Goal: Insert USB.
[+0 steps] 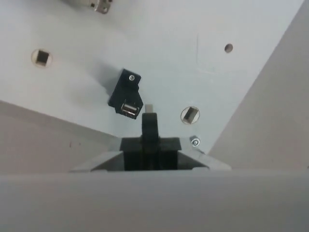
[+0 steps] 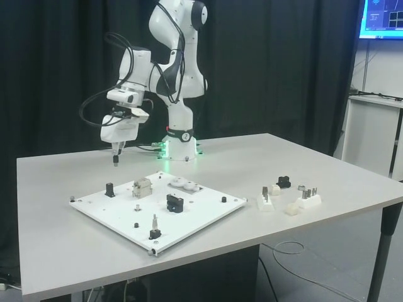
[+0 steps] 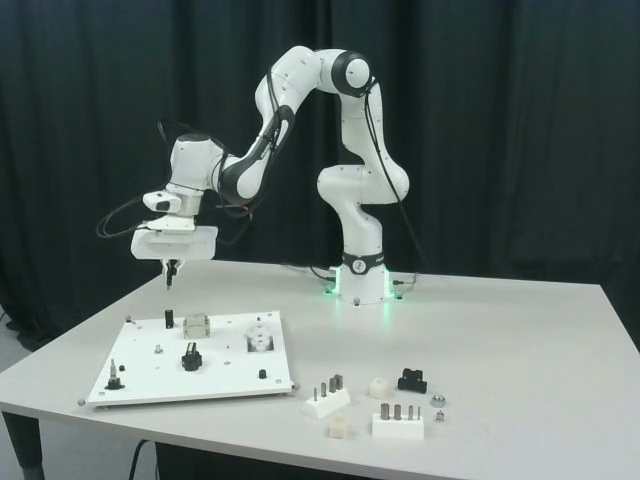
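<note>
Right now your claw (image 1: 150, 126) is clamped on the black USB plug (image 1: 149, 123), held in the air above the white board (image 2: 189, 217) on the desk (image 2: 302, 163). Black USB socket block (image 1: 126, 94) sits on the board below, just beside the plug tip, apart from it.

Arm (image 3: 345, 130): white, glossy, rounded link housings with black bands at the joints. Base (image 3: 362, 284): white pedestal, black ring above it, green light glowing at the foot. Black cables (image 2: 101, 100) run in loops from the upper links to the wrist. Wrist block (image 2: 129, 94): white, boxy, grey camera housing attached. Gripper (image 2: 116, 154): white body, fingers (image 1: 150, 126) black and narrow, black mount behind them.
</note>
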{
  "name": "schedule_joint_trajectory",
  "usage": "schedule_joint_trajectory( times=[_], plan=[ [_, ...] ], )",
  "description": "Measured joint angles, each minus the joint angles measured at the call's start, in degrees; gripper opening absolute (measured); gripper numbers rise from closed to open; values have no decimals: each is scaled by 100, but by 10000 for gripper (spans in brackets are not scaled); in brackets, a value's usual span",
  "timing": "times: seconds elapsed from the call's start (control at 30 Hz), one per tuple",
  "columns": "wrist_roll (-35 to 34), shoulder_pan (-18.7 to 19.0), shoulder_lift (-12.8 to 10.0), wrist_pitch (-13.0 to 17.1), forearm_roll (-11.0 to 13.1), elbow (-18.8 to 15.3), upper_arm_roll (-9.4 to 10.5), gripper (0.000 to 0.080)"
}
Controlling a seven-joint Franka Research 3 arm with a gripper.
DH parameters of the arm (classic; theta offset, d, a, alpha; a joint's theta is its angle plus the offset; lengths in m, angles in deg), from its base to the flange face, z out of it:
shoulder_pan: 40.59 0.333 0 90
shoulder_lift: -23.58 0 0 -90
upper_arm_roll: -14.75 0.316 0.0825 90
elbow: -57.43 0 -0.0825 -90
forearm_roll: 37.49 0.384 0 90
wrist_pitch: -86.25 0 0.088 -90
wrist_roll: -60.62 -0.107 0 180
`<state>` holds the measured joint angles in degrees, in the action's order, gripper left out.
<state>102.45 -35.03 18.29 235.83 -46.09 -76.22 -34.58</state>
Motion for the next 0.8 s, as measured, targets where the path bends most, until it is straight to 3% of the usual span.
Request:
schedule_joint_trajectory(
  times=[0.4, 0.8],
  plan=[
    [1125, 0, -18, 45, 0, -2, -39, 64],
    [2491, -5, -186, 267, 0, -4, -224, 64]
  ],
)
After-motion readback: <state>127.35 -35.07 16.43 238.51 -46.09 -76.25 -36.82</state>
